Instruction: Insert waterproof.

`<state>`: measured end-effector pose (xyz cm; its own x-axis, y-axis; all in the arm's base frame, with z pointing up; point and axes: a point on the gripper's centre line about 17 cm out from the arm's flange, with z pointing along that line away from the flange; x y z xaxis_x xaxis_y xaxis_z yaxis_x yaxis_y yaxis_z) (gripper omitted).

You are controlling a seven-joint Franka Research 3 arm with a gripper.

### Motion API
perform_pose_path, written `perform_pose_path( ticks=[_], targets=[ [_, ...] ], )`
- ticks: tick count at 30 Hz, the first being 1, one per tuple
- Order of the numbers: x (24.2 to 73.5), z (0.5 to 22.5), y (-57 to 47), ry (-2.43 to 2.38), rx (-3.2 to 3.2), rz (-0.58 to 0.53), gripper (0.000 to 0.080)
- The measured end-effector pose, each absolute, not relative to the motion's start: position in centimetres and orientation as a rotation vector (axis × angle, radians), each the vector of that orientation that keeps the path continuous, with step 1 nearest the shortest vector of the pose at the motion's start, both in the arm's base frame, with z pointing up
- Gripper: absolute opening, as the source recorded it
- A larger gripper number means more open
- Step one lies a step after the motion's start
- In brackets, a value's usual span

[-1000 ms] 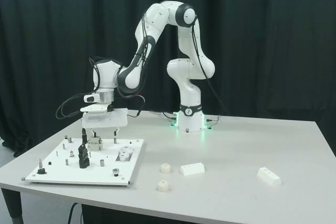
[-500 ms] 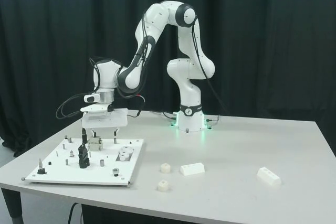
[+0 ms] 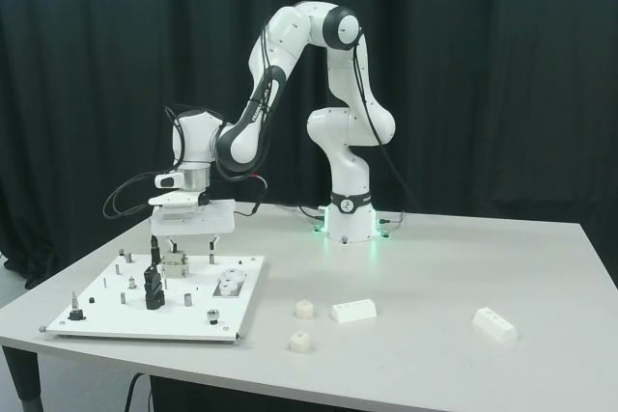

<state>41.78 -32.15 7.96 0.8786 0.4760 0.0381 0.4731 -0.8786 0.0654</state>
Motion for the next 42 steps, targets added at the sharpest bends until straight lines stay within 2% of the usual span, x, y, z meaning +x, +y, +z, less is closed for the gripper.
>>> perform_pose_path(
  ticks=[42],
  targets=[
    [41.78, 7.86, -32.18, 0.761, 2.981, 0.100, 0.0800]
  ],
)
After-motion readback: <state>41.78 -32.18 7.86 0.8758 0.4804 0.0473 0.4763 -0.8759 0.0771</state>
